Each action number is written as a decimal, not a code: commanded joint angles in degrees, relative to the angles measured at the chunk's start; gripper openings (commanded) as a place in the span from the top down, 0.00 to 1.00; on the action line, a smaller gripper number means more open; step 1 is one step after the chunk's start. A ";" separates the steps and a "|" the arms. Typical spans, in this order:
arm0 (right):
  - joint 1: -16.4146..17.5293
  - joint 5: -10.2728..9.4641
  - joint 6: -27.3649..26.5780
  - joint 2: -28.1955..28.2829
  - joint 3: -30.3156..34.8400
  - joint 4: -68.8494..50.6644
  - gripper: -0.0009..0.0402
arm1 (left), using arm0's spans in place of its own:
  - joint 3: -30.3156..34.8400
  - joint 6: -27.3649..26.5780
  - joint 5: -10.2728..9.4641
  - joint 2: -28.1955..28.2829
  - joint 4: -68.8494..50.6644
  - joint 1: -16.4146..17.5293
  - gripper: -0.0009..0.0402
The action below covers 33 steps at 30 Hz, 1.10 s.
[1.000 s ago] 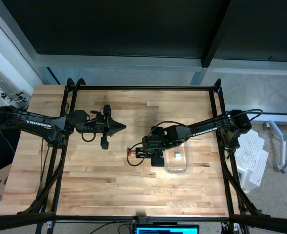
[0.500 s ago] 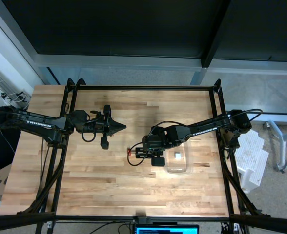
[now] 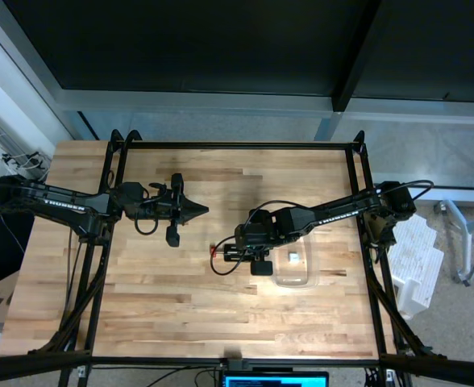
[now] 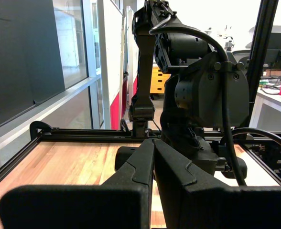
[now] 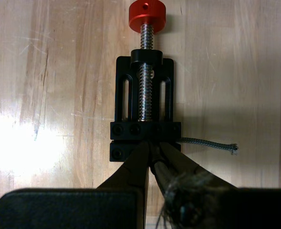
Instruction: Remove the USB-C connector from taskboard and place in the container
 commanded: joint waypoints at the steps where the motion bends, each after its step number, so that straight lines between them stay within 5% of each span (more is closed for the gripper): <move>1: -0.09 0.22 -0.37 -0.04 -0.02 -0.02 0.98 | 0.00 0.02 0.02 0.02 0.00 0.02 0.98; 33: -0.24 0.22 -1.40 -2.49 5.38 -5.46 0.98 | 0.00 0.02 0.02 0.02 0.00 0.02 0.98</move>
